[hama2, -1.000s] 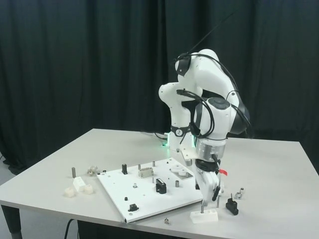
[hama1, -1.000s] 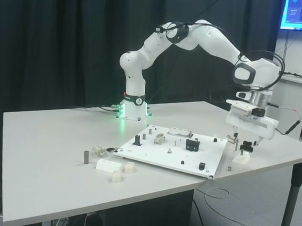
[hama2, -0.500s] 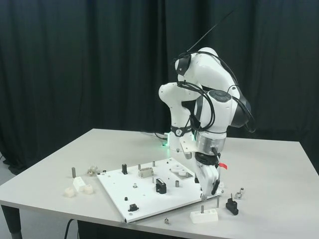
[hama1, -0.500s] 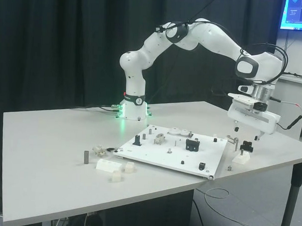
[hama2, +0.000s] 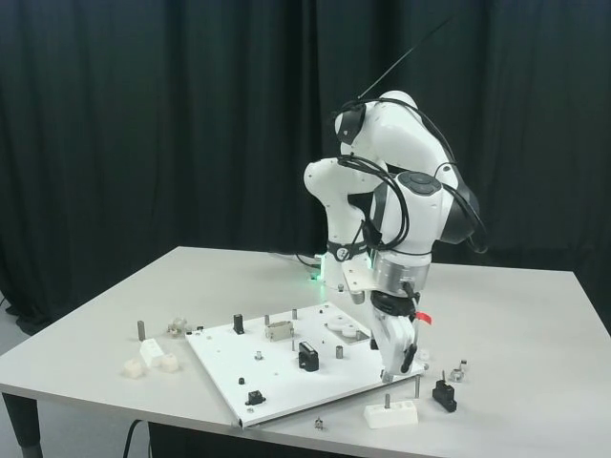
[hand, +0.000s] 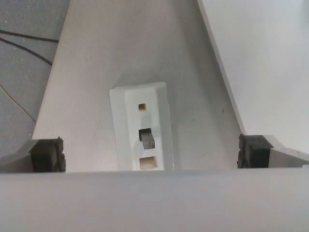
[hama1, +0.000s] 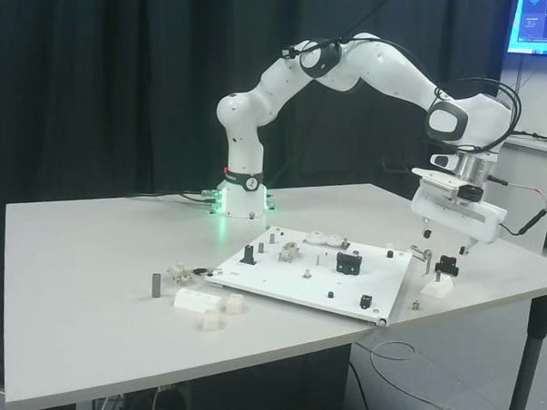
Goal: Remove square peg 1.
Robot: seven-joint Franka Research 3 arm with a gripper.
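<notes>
White holder block (hand: 141, 127): lies flat on the grey counter (hama1: 90, 251) near its edge, just off the white assembly board (hama1: 307, 277) at about 3 o'clock in the first room view.
Square peg 1 (hand: 147, 138): a dark peg standing upright in the middle one of the block's three square holes; the two outer holes show no peg.
End effector (hand: 148, 151): wide open, holding nothing, hanging above the block with clear air between them.
Fingertips (hand: 48, 153): black pads set well apart in the wrist view, the block lying between them and touching neither.
Arm (hama1: 352, 63): white, bolted at the far side of the counter with green light at its base, reaching over the board to the block's side.
Black clip (hama2: 443, 393): on the counter just beside the block, at about 2 o'clock from it in the second room view.
Loose white blocks (hama1: 206, 304): grouped on the counter at about 8 o'clock from the board in the first room view, well apart from the end effector.
</notes>
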